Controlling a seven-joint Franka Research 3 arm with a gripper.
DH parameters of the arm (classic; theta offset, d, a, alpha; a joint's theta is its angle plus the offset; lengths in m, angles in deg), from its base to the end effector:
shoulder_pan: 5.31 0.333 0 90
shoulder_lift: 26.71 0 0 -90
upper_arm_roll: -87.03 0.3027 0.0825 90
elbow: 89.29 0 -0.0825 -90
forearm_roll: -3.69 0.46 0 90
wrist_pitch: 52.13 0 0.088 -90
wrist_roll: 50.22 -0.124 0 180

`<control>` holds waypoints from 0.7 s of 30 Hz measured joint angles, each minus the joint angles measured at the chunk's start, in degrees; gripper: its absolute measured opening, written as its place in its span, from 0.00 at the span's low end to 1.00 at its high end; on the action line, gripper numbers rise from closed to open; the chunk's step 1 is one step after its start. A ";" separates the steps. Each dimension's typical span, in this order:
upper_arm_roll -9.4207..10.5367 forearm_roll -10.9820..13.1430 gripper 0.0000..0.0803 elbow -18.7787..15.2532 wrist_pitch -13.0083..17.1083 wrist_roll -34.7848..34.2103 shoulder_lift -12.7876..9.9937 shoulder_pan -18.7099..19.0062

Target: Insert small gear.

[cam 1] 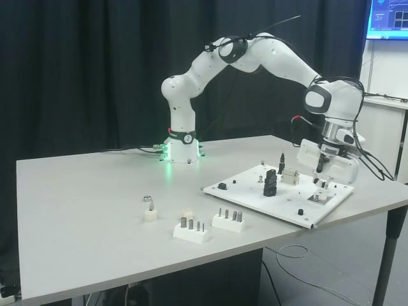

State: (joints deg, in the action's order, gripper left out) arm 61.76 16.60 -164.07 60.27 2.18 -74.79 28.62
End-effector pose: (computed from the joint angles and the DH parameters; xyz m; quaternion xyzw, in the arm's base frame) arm 0.7599 0.1967 0.1979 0.8543 0.5131 -0.0726 0.0395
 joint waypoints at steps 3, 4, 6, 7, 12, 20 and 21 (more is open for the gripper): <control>0.00 -0.07 0.25 -0.12 0.31 1.26 0.00 0.03; 0.00 -0.09 0.25 -0.16 0.42 1.57 0.00 0.05; 0.01 -0.11 0.25 -0.24 0.67 2.12 0.00 0.09; 0.01 -0.12 0.25 -0.26 0.73 2.34 0.00 0.10; 0.05 -0.14 0.25 -0.31 0.89 3.30 0.00 0.16; 0.10 -0.15 0.25 -0.51 1.46 4.00 0.00 0.19; 0.10 -0.15 0.25 -0.56 1.58 4.00 0.00 0.19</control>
State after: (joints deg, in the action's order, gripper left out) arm 61.86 16.45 -164.63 61.86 6.19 -74.79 28.81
